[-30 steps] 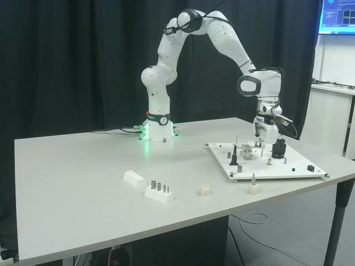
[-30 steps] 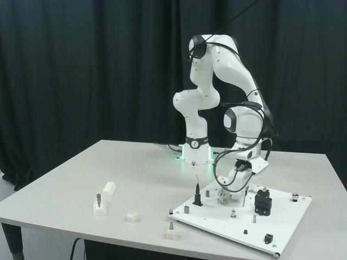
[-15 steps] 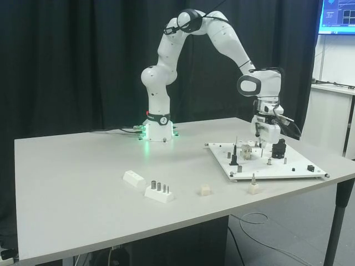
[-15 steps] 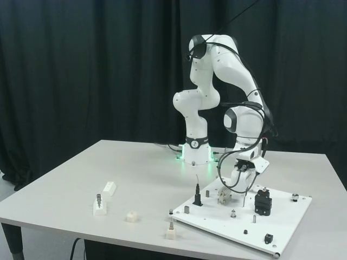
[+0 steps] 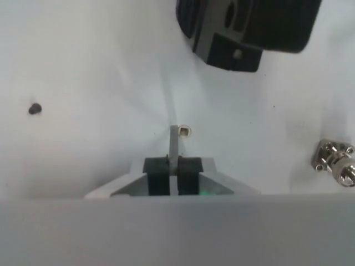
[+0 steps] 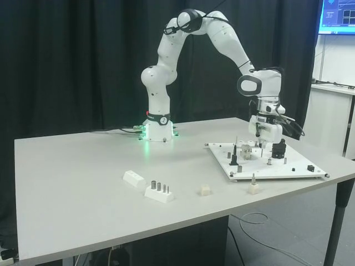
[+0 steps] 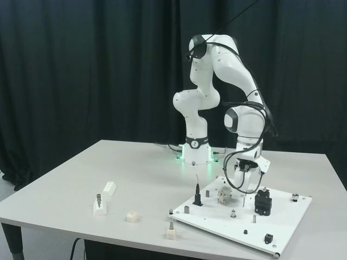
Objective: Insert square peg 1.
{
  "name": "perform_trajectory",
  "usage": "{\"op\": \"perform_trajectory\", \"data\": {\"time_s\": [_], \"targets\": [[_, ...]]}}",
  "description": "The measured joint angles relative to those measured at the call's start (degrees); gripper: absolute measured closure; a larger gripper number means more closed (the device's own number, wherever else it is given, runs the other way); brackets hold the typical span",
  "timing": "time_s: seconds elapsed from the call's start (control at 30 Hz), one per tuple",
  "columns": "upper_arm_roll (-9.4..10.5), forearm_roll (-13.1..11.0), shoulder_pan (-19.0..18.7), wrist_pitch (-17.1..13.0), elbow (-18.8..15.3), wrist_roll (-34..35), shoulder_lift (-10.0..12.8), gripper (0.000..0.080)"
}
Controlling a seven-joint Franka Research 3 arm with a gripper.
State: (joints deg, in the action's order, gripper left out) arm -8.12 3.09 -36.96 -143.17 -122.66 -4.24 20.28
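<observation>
Gripper [image 5: 173, 176] pads are clamped on the square peg [image 5: 173, 145], held upright above the white board [image 6: 288, 170], its tip just beside a small square hole [image 5: 183, 131]. Gripper body hides the peg's upper end; a black block [image 5: 244, 27] nearby is cut off.

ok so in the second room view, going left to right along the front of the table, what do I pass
Peg holder → small white block → block with one upright peg → white board with the gripper over it, holding a thin peg.
</observation>
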Motion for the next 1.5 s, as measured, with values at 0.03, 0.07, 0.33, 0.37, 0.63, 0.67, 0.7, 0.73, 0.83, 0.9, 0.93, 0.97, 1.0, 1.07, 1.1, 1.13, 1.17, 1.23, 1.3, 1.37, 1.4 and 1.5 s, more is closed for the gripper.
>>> {"op": "perform_trajectory", "data": {"time_s": [0.03, 0.07, 0.33, 0.37, 0.63, 0.67, 0.7, 0.73, 0.83, 0.9, 0.93, 0.97, 1.0, 1.07, 1.1, 1.13, 1.17, 1.23, 1.3, 1.37, 1.4, 1.5], "targets": [[0.01, 0.08, 0.0, 0.0, 0.0, -0.36, 0.0, 0.0776], [0.02, 0.17, 0.0, 0.0, 0.0, -0.72, 0.0, 0.0776], [0.04, 0.7, 0.0, -0.02, 0.0, -2.92, 0.0, 0.0776], [0.04, 0.78, 0.0, -0.02, 0.0, -3.06, 0.0, 0.0776], [0.07, 1.59, 0.0, -0.19, -0.02, -4.5, 0.0, 0.0776], [0.07, 1.79, 0.0, -0.25, -0.03, -4.55, 0.0, 0.0776], [0.09, 1.92, 0.0, -0.29, -0.04, -4.55, 0.0, 0.0776], [0.1, 1.98, 0.0, -0.33, -0.06, -4.55, 0.0, 0.0776], [0.12, 1.99, 0.0, -0.39, -0.07, -4.55, 0.0, 0.0776], [0.12, 1.97, 0.03, -0.39, -0.07, -4.43, 0.0, 0.0776], [0.12, 1.9, 0.05, -0.39, -0.08, -4.08, 0.0, 0.0776], [0.12, 1.83, 0.07, -0.39, -0.08, -3.59, 0.0, 0.0776], [0.12, 1.78, 0.09, -0.39, -0.08, -2.97, 0.0, 0.0776], [0.13, 1.72, 0.11, -0.39, -0.08, -1.37, 0.0, 0.0776], [0.14, 1.7, 0.12, -0.39, -0.09, -0.62, -0.01, 0.0776], [0.16, 1.69, 0.12, -0.39, -0.1, 0.06, -0.02, 0.0776], [0.18, 1.67, 0.12, -0.38, -0.12, 0.76, -0.03, 0.0776], [0.24, 1.62, 0.12, -0.37, -0.15, 1.91, -0.06, 0.0776], [0.28, 1.5, 0.12, -0.37, -0.18, 2.77, -0.09, 0.0776], [0.33, 1.32, 0.12, -0.36, -0.21, 3.32, -0.1, 0.0776], [0.34, 1.24, 0.12, -0.36, -0.23, 3.5, -0.11, 0.0776], [0.36, 0.89, 0.13, -0.34, -0.27, 3.68, -0.14, 0.0776]]}}
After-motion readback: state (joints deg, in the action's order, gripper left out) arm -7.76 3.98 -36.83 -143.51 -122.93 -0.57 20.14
